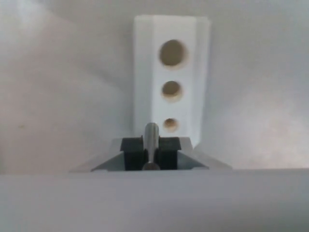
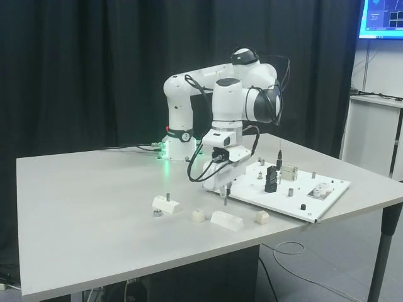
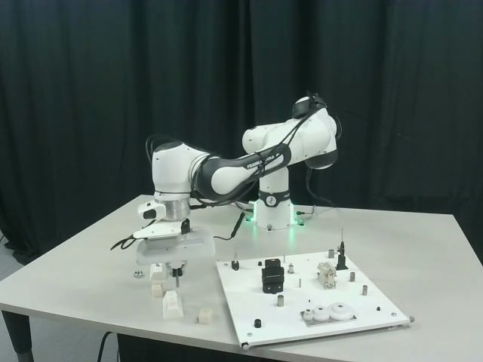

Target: Insert round peg 2.

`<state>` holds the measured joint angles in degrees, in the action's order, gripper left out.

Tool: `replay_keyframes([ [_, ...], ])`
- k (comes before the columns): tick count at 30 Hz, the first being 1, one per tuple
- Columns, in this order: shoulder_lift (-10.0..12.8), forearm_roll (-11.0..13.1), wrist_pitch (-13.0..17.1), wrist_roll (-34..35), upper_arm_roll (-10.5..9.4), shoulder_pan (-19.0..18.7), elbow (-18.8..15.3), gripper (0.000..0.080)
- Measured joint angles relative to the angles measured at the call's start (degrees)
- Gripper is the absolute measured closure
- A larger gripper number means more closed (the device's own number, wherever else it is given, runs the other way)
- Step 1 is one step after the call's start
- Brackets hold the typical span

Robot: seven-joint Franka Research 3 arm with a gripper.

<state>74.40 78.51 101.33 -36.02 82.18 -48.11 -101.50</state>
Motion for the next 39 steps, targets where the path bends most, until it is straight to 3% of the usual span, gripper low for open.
replay_keyframes([
  [14, -0.2, -0.5, -6.4, 0.0, 5.13, -8.3, -8.0, 0.0741],
  [39, -1.5, -0.6, -7.1, 4.2, 10.35, -29.5, -25.3, 0.0741],
])
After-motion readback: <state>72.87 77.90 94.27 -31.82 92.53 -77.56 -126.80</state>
